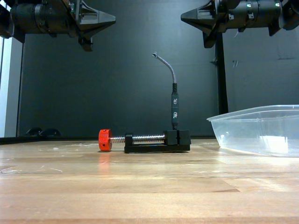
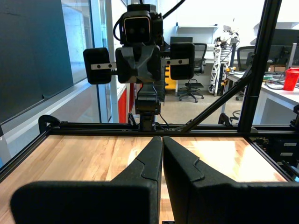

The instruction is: Pick the USB-C connector and install on taskboard

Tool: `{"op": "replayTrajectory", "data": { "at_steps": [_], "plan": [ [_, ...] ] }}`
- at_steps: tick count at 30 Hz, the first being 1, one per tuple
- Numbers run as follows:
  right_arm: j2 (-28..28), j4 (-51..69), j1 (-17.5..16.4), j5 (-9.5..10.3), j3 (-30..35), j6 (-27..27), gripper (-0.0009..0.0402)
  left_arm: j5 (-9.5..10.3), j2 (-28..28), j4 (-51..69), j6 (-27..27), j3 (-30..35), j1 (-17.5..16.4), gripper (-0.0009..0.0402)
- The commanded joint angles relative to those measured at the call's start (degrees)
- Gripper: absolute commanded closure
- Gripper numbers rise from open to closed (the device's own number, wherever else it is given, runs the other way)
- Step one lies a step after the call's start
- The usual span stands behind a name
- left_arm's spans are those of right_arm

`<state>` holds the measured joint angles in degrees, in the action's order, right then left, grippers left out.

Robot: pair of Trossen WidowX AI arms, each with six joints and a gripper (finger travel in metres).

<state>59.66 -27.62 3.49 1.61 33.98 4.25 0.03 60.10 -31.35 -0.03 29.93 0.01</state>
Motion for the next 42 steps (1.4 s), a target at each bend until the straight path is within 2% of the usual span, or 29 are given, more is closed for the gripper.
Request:
{"op": "replayTrajectory", "data": {
  "at_steps": [1, 11, 13, 17, 42],
  "plan": [
    [0.04, -0.39, -0.28, -0.02, -0.33, 0.02, 0.0393, 0.0, 0.0, -0.02, 0.0, 0.02, 0.0, 0.0393],
    [0.04, -2.25, -1.33, -0.81, -3.1, -0.17, 0.0393, 0.0, 0.0, -0.02, 0.0, 0.02, -0.02, 0.0393],
    [0.04, -3.78, -1.4, -1.66, -3.78, 0.2, 0.0393, 0.0, 0.0, 0.0, 0.0, 0.02, 0.0, 0.0393],
    [0.04, -4.09, -1.42, -2.14, -3.85, 0.17, 0.0393, 0.0, 0.02, 0.0, 0.0, 0.02, 0.0, 0.0393],
    [0.04, -3.02, -1.62, -2.08, -3.85, 0.35, 0.0393, 0.0, 0.0, -0.02, 0.0, 0.02, 0.0, 0.0393]
  ]
}}
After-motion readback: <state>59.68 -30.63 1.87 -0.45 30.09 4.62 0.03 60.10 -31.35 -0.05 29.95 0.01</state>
